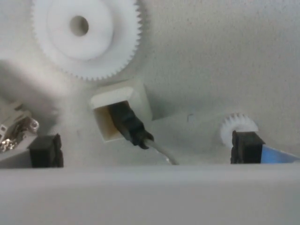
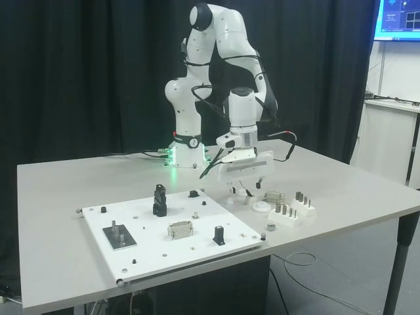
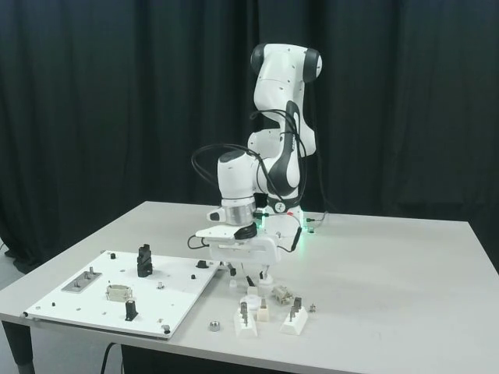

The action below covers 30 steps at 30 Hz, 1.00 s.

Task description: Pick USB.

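Note:
The USB plug (image 1: 130,124) is black with a grey cable and sits in a small white socket block (image 1: 123,99) on the grey table. In the wrist view my gripper (image 1: 146,149) is open, hanging just above it. One black fingertip (image 1: 45,151) stands far to one side of the plug and the other black fingertip (image 1: 246,146) far to the other. Neither touches the plug. In the room views the gripper (image 2: 244,187) (image 3: 251,276) hangs low over the table beside the white board, and the plug is hidden under the hand.
A large white gear (image 1: 84,37) lies just beyond the socket block, a small white gear (image 1: 239,125) by one fingertip, and a metal connector (image 1: 16,129) by the other. White peg holders (image 2: 293,209) stand nearby. The white board (image 2: 167,230) carries black and metal parts.

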Each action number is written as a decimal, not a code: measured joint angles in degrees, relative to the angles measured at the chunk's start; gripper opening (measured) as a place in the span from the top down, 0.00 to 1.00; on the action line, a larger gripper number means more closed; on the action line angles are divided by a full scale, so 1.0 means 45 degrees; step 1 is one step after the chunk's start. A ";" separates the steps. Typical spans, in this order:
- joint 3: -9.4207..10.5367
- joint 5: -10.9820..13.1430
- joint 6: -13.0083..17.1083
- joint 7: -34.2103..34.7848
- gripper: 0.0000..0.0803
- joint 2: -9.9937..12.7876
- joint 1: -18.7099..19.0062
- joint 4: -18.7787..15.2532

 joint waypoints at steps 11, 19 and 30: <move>0.0057 0.0000 0.0128 -0.0035 0.17 0.0074 0.0000 0.0000; 0.0095 0.0000 0.0189 -0.0145 0.37 0.0132 0.0000 0.0000; 0.0158 0.0001 0.0267 -0.0147 0.85 0.0117 0.0000 0.0030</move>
